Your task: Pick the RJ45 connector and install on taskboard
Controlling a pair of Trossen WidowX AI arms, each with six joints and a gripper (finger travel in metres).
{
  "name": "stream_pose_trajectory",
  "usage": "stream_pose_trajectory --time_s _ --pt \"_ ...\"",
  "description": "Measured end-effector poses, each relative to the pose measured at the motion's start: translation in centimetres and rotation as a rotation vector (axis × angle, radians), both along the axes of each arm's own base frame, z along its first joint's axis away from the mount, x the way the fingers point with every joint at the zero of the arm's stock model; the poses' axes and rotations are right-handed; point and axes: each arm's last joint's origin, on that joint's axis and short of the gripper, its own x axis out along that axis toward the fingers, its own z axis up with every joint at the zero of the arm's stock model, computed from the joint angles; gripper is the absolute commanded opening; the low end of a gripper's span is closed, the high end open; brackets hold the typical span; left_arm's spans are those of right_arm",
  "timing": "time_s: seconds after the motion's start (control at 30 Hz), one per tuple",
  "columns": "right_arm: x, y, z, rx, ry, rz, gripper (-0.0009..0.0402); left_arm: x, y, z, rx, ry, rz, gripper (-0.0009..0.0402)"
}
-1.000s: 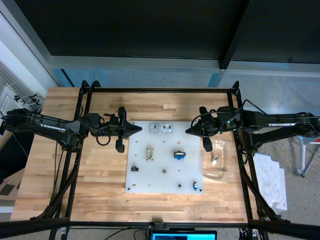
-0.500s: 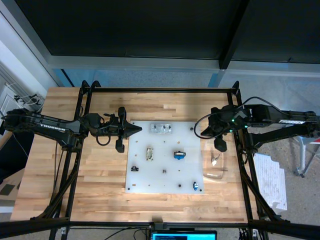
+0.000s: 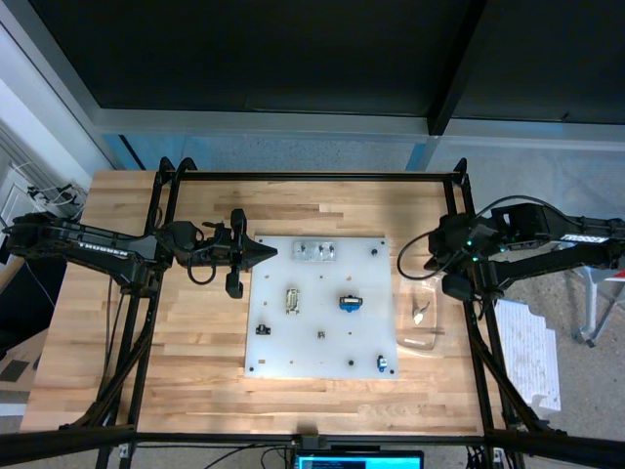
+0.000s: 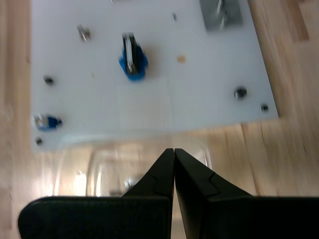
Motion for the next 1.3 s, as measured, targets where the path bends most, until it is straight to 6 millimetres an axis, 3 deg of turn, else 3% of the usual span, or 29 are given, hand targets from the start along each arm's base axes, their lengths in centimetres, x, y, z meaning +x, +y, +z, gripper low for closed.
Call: stream_pose_trajectory --time_s 0.77,0.97,1.3 --pt "-2.2 3.4 -1.5 0.069 0.224 -0.009 0.0005 0.0 0.0 0.0 0.000 0.000 0.000 0.0000" --pt "-1.9 4.2 -2.3 0.075 0.278 -0.029 0.0042 0.0 0.0 0.0 0.000 0.000 0.000 0.0000" --pt "-1.0 4.9 -2.9 -0.003 0.289 -0.052 0.0143 0.0 0.0 0.0 0.000 0.000 0.000 0.0000"
